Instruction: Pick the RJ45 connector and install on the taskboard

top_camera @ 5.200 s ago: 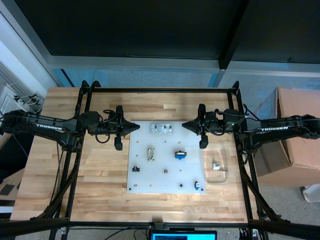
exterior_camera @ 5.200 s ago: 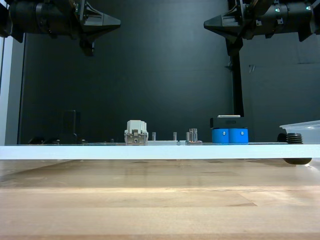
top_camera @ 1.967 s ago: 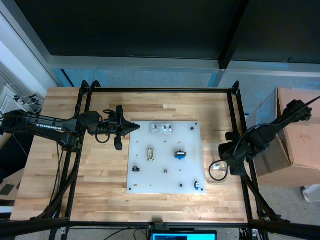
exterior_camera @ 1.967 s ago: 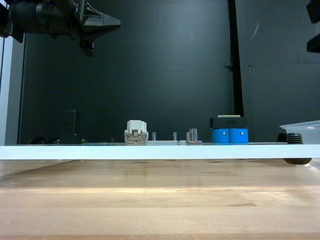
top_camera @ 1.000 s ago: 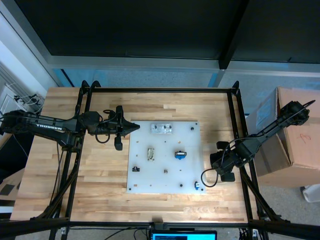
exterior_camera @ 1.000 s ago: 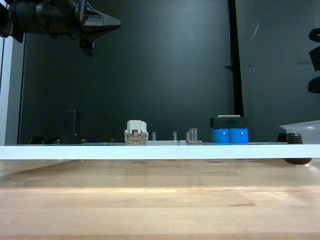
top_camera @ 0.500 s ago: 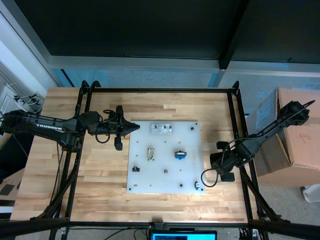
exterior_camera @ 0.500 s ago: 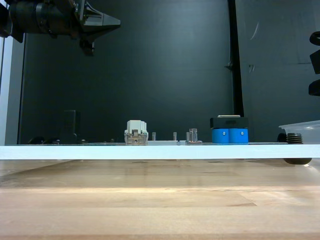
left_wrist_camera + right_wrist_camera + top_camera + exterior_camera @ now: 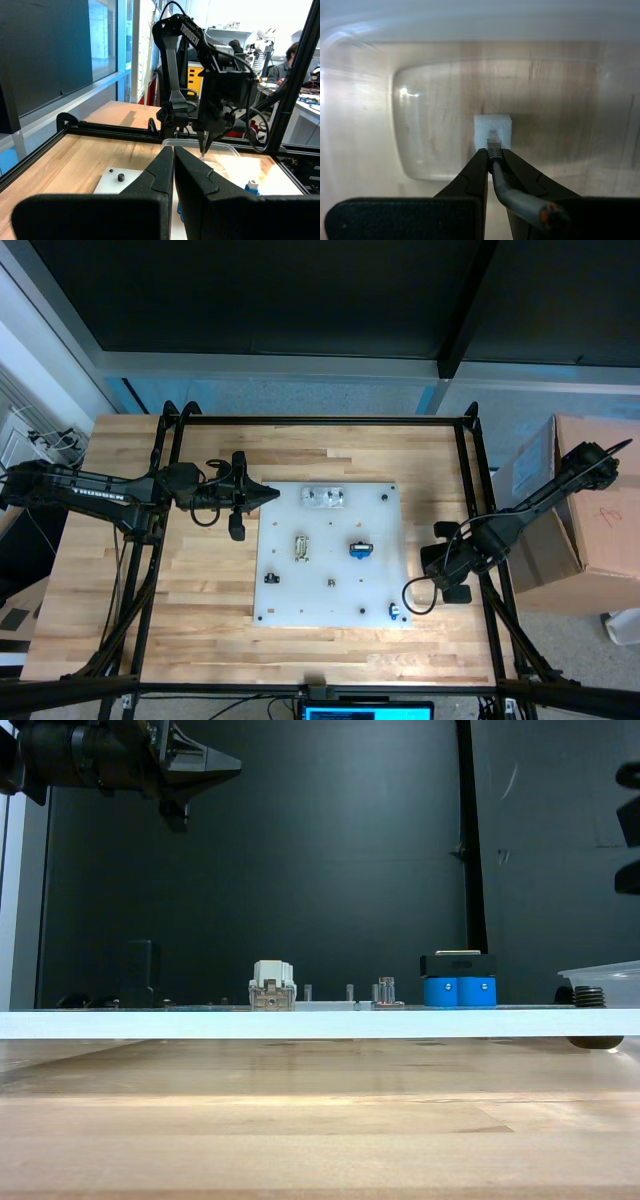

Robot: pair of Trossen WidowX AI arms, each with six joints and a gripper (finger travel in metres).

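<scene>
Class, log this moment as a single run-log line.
left gripper: shut, raised over taskboard far-left corner | right gripper: down in clear bin, shut on RJ45 connector, away from the board

The RJ45 connector (image 9: 492,128), a pale squarish plug on a short grey cable stub, is being pinched just behind the plug by the right gripper (image 9: 493,151). It is pointing plug-first down into the clear tray (image 9: 380,125) (touching the floor or not, I cannot tell). The left gripper (image 9: 268,496) is hanging well apart from it, over the taskboard's (image 9: 330,570) far-left edge.
</scene>
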